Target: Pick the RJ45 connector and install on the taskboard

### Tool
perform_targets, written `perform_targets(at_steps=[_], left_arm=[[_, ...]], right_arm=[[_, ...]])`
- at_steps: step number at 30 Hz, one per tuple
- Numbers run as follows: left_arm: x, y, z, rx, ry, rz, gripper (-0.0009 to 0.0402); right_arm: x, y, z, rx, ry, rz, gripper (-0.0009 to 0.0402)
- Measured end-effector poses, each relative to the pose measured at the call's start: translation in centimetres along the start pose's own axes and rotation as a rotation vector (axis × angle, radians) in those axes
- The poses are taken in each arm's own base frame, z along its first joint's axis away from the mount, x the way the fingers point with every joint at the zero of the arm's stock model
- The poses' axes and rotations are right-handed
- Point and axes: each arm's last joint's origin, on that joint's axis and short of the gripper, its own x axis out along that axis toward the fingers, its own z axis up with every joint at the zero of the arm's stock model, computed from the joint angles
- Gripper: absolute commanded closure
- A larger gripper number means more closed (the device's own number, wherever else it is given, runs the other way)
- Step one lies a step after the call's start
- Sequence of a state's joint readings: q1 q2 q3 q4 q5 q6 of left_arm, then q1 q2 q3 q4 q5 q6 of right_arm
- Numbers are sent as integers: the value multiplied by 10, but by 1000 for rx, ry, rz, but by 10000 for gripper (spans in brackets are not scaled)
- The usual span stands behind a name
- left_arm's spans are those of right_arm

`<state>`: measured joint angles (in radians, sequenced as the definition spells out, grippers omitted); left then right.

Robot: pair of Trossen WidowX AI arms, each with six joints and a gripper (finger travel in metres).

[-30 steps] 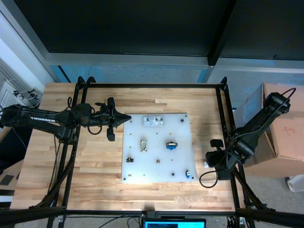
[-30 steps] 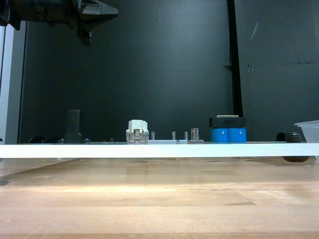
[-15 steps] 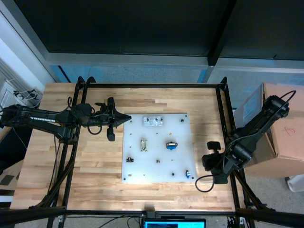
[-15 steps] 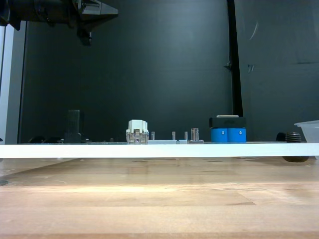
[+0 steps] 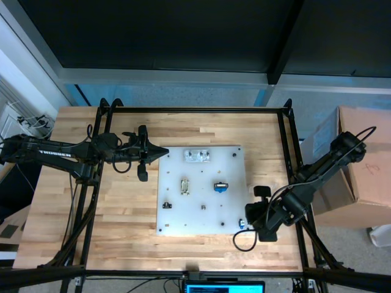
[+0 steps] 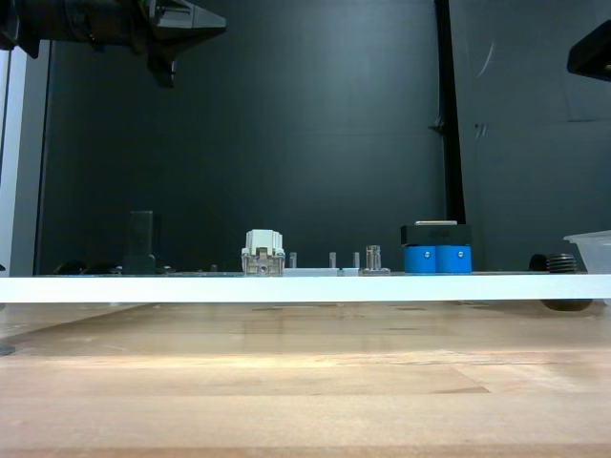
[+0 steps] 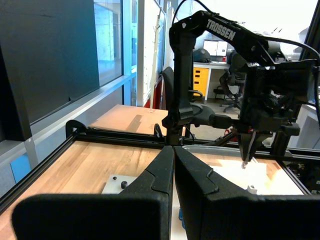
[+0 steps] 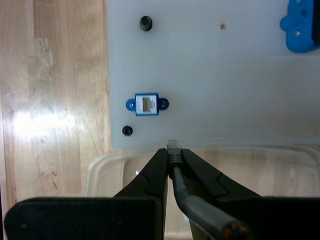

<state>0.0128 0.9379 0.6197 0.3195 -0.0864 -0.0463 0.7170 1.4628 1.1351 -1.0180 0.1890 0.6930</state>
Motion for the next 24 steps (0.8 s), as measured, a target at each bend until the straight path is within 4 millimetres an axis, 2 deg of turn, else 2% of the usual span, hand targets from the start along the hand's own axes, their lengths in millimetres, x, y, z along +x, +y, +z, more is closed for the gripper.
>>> perform_targets(at_steps=[10,24], left_arm=[[0,0,0,0,0,0,393],[0,0,0,0,0,0,393]], right_arm=[[23,6,14,10,37,16,393],[25,11,21,3,31,20,393]])
